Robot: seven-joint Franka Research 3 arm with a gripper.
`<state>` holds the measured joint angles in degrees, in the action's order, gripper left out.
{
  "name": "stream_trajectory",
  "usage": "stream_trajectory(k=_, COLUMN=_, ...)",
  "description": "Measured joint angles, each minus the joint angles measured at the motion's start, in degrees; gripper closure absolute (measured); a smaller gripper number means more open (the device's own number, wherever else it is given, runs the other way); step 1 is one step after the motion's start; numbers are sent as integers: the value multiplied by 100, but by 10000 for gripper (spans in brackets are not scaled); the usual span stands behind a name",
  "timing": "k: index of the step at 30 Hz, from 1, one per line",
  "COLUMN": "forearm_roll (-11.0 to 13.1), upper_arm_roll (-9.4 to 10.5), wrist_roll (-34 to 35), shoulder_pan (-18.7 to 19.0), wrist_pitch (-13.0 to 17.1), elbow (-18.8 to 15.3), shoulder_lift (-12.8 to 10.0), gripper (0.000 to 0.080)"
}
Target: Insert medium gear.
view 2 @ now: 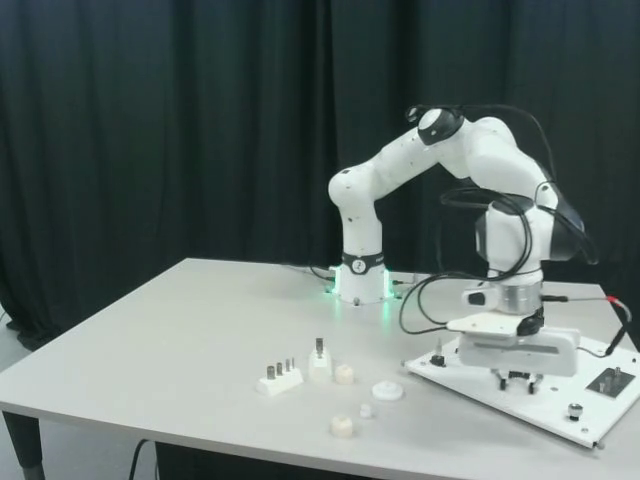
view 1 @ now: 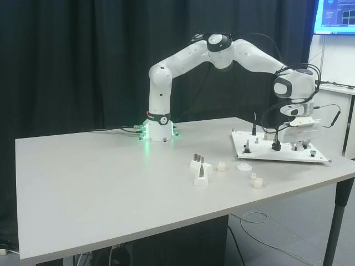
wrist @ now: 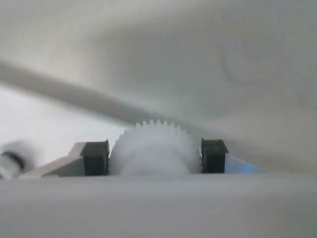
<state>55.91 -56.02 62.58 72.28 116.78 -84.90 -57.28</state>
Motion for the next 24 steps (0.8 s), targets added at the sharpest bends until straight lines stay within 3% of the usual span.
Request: stream_trajectory(k=24, forearm_roll=-17, upper_arm_roll=0, wrist_roll=1331, shoulder_pan=966, wrist_pitch=-25, elbow=244, shoulder_lift=-8, gripper=403)
